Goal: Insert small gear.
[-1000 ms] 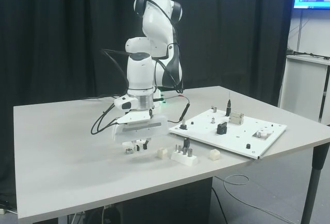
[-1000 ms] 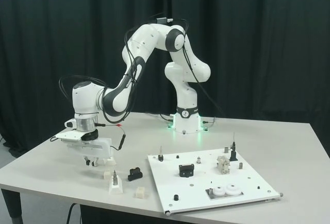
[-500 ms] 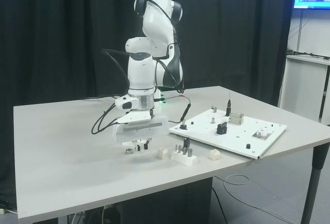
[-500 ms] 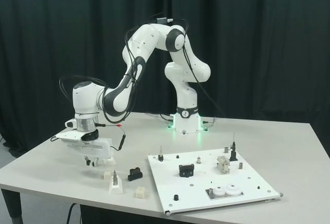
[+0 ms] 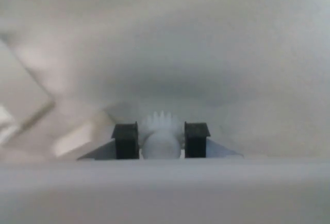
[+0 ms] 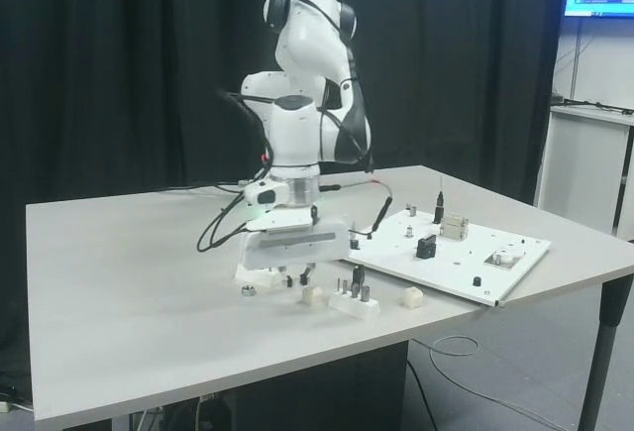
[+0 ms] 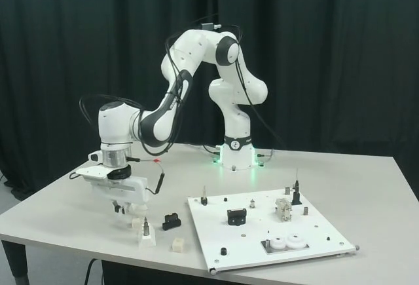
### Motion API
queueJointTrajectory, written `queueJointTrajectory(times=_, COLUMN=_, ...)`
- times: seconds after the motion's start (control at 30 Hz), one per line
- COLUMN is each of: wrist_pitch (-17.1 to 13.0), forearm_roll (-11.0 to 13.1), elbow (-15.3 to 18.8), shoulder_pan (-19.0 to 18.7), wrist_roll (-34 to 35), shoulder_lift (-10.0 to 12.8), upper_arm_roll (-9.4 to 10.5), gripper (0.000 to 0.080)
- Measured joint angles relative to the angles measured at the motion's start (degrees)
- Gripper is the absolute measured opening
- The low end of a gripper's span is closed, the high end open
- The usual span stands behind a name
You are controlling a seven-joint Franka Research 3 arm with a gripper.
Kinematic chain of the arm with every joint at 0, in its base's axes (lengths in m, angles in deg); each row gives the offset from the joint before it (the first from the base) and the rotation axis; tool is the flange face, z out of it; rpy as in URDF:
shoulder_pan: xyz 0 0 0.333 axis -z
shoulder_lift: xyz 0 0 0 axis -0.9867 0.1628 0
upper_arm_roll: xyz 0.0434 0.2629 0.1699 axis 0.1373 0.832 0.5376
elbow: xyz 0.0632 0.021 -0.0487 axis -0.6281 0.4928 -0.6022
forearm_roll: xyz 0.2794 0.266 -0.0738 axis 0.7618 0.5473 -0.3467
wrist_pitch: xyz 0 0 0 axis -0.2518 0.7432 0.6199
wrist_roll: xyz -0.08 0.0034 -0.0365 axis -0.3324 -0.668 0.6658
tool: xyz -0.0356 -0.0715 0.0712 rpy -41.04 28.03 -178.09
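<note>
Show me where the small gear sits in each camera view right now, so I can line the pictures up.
Wrist view: the small gear is clamped between the two black fingertips of the pincer.
First room view: too small to make out; it would be under the pincer, by the white block.
Second room view: also not discernible, below the pincer.
Shared landmark: the white board in both room views.

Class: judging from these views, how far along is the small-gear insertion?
Done: the end effector is shut on the small gear, as the wrist view shows. In hand: carrying it above the grey table. Left: reaching the white assembly board and inserting it there, beside the two gears already seated.
</note>
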Motion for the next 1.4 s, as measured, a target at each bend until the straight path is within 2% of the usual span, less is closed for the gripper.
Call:
queueJointTrajectory(times=0.53, wrist_pitch=2.6, forearm_roll=-1.5, elbow=-1.0, shoulder_pan=-5.7, wrist_roll=13.0, shoulder_lift=-3.5, upper_arm_roll=-0.63, gripper=0.0189)
queueJointTrajectory(times=0.87, wrist_pitch=6.0, forearm_roll=-2.9, elbow=-2.4, shoulder_pan=-10.1, wrist_roll=27.0, shoulder_lift=-4.9, upper_arm_roll=-0.78, gripper=0.0189)
queueJointTrajectory(times=1.13, wrist_pitch=9.0, forearm_roll=-3.5, elbow=-3.6, shoulder_pan=-14.5, wrist_roll=38.7, shoulder_lift=-5.0, upper_arm_roll=-0.76, gripper=0.0189)
queueJointTrajectory(times=1.4, wrist_pitch=10.7, forearm_roll=-3.7, elbow=-3.6, shoulder_pan=-19.3, wrist_roll=49.7, shoulder_lift=-5.0, upper_arm_roll=-0.73, gripper=0.0189)
